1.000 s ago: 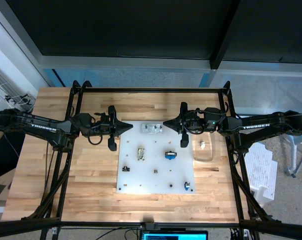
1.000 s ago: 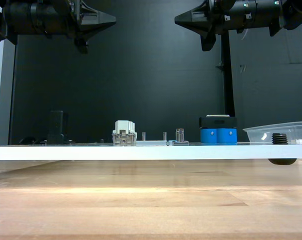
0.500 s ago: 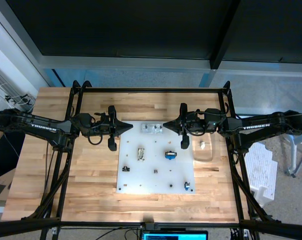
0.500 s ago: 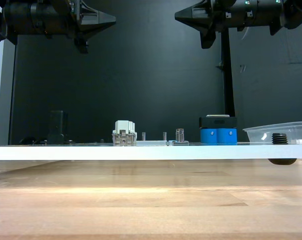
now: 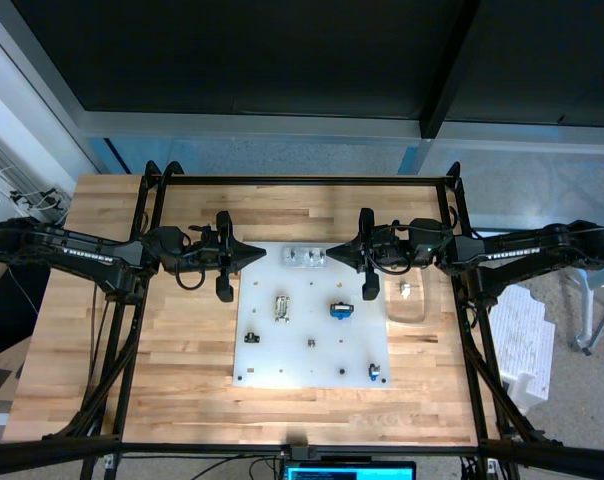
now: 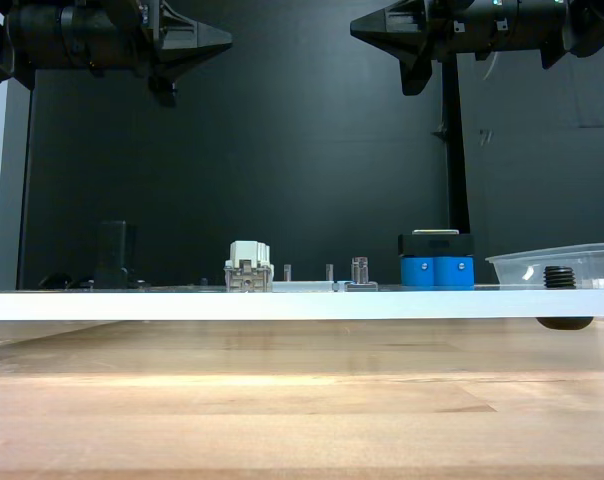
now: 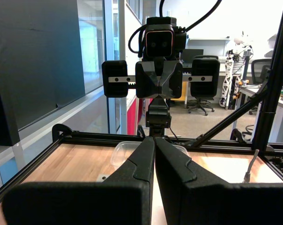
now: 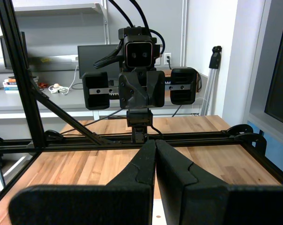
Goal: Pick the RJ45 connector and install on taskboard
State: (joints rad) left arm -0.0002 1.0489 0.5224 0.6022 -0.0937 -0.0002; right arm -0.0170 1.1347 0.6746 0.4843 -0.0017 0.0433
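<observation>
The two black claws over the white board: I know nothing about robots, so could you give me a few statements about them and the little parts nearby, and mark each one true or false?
1. The left gripper and the right gripper are both shut and hold nothing. True.
2. The right gripper rests on the taskboard. False: in the low view it hangs high above the board, touching nothing.
3. The RJ45 connector is plugged into the taskboard. False: it lies in the clear tray beside the board's right edge.
4. The two grippers point toward each other above the far part of the taskboard. True.
</observation>
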